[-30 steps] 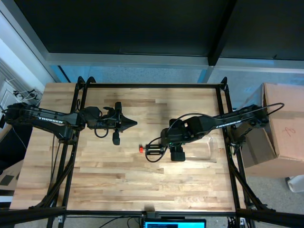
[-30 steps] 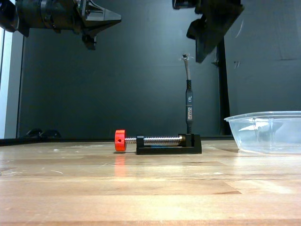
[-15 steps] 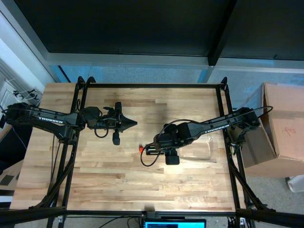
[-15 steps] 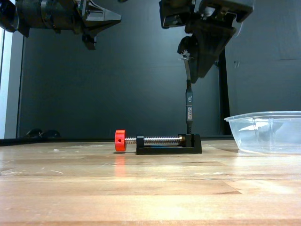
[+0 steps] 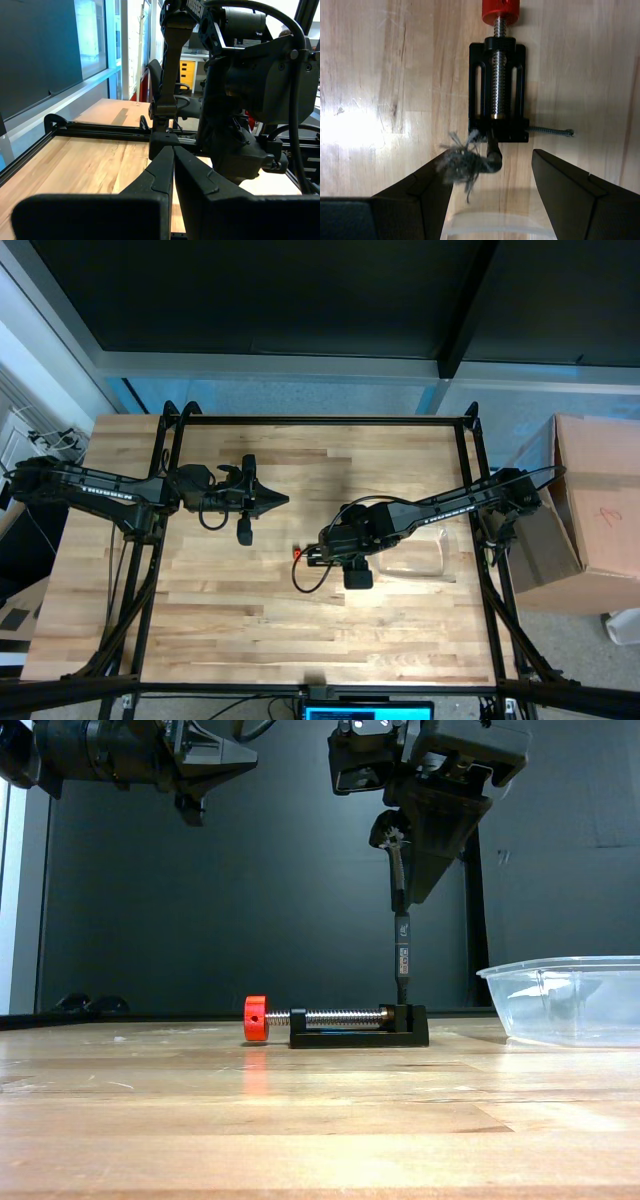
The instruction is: Remove the USB-C connector from the USB-C receptacle and place in the container
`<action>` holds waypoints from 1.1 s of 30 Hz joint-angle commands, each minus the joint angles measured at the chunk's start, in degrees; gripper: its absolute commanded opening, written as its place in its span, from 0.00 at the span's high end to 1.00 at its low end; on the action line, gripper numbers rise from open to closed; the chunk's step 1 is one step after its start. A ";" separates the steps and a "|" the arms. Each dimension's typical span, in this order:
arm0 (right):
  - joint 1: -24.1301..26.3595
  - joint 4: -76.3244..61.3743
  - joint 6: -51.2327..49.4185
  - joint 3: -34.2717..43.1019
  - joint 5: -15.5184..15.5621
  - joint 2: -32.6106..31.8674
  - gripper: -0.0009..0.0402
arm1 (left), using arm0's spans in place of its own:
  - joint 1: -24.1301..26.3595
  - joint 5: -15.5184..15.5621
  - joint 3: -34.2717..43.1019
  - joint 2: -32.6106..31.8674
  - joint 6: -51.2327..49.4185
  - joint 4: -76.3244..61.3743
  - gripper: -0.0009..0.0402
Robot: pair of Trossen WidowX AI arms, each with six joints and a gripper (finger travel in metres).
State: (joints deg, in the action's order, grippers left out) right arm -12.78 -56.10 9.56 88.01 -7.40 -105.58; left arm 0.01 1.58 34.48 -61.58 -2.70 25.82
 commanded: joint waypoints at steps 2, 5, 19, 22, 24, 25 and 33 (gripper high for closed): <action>0.04 1.03 0.28 -1.36 -0.07 0.04 0.49 | 0.00 -0.02 0.02 -0.02 0.00 0.02 0.98; 0.04 1.51 0.48 -1.92 -0.07 0.04 0.54 | 0.00 -0.02 0.02 -0.02 0.00 0.02 0.98; 0.11 4.11 0.94 -2.38 -0.63 0.04 0.84 | 0.00 -0.02 0.02 -0.02 0.00 0.02 0.98; 0.15 4.07 1.05 -2.38 -0.63 0.04 0.93 | 0.00 -0.02 0.02 -0.02 0.00 0.02 0.98; 0.15 4.07 1.05 -2.38 -0.63 0.04 0.99 | -0.02 -0.02 0.02 -0.02 0.00 0.02 0.98; 0.15 4.09 1.07 -2.38 -0.63 0.04 0.98 | -0.02 -0.02 0.02 -0.02 0.00 0.04 0.98; 0.15 4.11 1.09 -2.38 -0.59 0.07 0.98 | -0.02 -0.02 0.02 -0.02 0.00 0.02 0.98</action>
State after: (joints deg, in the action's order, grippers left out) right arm -12.62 -51.96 10.66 85.60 -8.03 -105.58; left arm 0.01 1.56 34.50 -61.60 -2.70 25.85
